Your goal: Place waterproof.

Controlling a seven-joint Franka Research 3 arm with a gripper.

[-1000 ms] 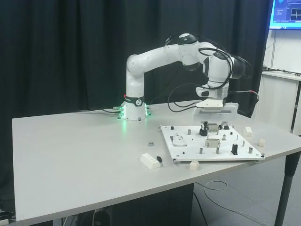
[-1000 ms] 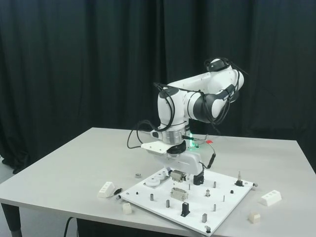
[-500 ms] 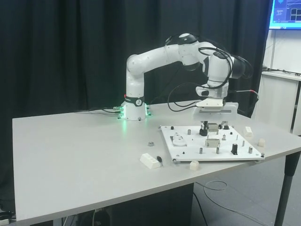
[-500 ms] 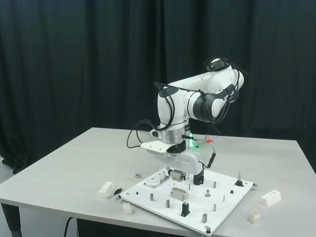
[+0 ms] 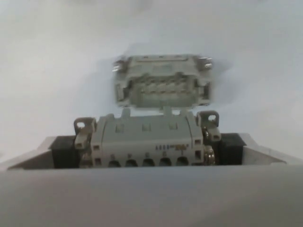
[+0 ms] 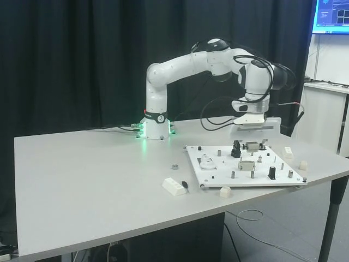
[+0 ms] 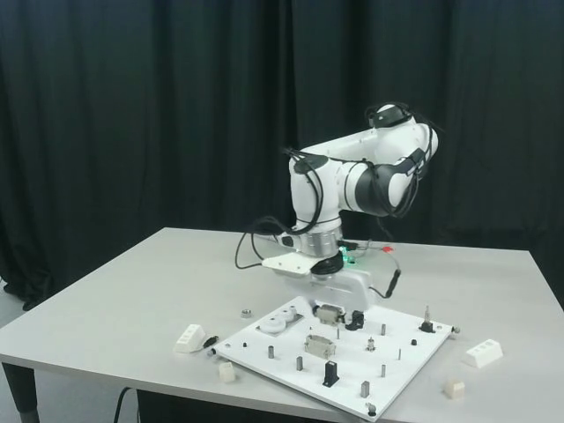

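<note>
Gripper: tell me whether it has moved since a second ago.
Yes. The gripper shifted sideways, away from the arm's base, and no longer hangs directly over the socket.

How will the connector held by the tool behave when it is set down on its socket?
The connector looks like a stiff, boxy moulded block, so it should not flex. Its flat faces suggest that it will not roll. Its side latches look thin and could snag on the socket.

The claw [image 6: 252, 146], holding the waterproof connector [image 6: 252, 146], now sits higher and farther from the arm's base, no longer directly over the socket [image 6: 246, 165].
</note>
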